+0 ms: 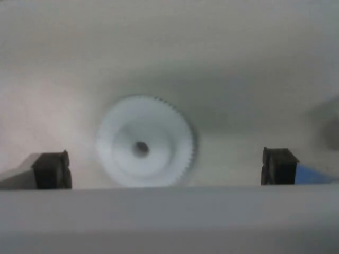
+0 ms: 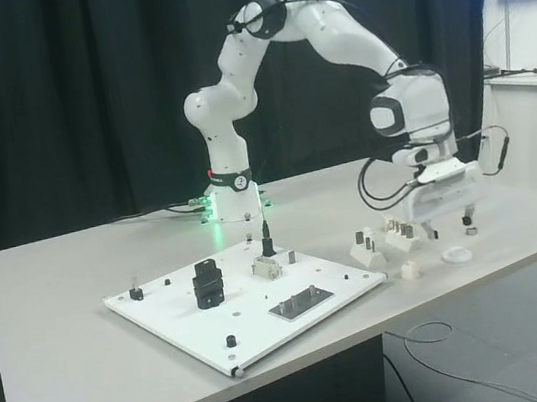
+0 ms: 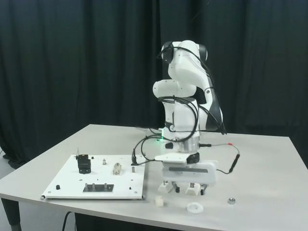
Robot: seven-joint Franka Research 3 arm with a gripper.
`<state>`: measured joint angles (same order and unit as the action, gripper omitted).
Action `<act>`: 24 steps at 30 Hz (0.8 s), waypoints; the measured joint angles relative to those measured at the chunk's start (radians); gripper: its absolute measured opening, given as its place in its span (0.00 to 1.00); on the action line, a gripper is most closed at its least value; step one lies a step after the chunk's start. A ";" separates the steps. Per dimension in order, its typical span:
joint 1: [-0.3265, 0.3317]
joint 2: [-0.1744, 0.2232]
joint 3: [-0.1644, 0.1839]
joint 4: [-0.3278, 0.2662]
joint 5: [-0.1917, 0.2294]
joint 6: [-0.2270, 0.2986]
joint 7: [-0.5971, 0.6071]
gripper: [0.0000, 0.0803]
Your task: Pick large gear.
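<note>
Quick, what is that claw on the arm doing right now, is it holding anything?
Gripper: open and holding nothing, its black fingertips spread wide above the white toothed large gear lying flat on the grey table.

Grey table (image 2: 80,290): white board (image 2: 243,301) lower left of centre; white large gear (image 2: 455,255), small white block (image 2: 411,270), white holders (image 2: 381,245) lower right.

A white assembly board (image 2: 254,309) is laid on the grey table (image 2: 60,293), with a black block (image 2: 208,283) and pegs mounted on it. A small nut (image 3: 231,200) is seen near the table's edge.
</note>
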<state>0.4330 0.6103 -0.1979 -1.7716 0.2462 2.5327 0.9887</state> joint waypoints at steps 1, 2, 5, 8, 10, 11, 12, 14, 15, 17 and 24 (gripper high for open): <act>0.000 0.010 0.003 0.011 0.001 -0.007 0.003 1.00; 0.000 0.020 0.005 0.022 0.002 -0.013 0.005 1.00; 0.000 0.046 0.011 0.052 0.005 -0.032 0.009 1.00; 0.000 0.065 0.015 0.078 0.009 -0.050 0.011 1.00; 0.000 0.076 0.017 0.093 0.013 -0.061 0.012 1.00; 0.000 0.080 0.017 0.099 0.015 -0.066 0.012 1.00; 0.000 0.086 0.017 0.105 0.018 -0.070 0.012 1.00; 0.000 0.094 0.017 0.114 0.020 -0.073 0.012 1.00; 0.000 0.098 0.017 0.118 0.020 -0.074 0.012 1.00; 0.000 0.105 0.017 0.126 0.020 -0.078 0.012 1.00; -0.002 0.131 0.011 0.140 0.020 -0.084 0.028 1.00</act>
<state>0.4312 0.7410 -0.1867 -1.6315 0.2664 2.4485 1.0170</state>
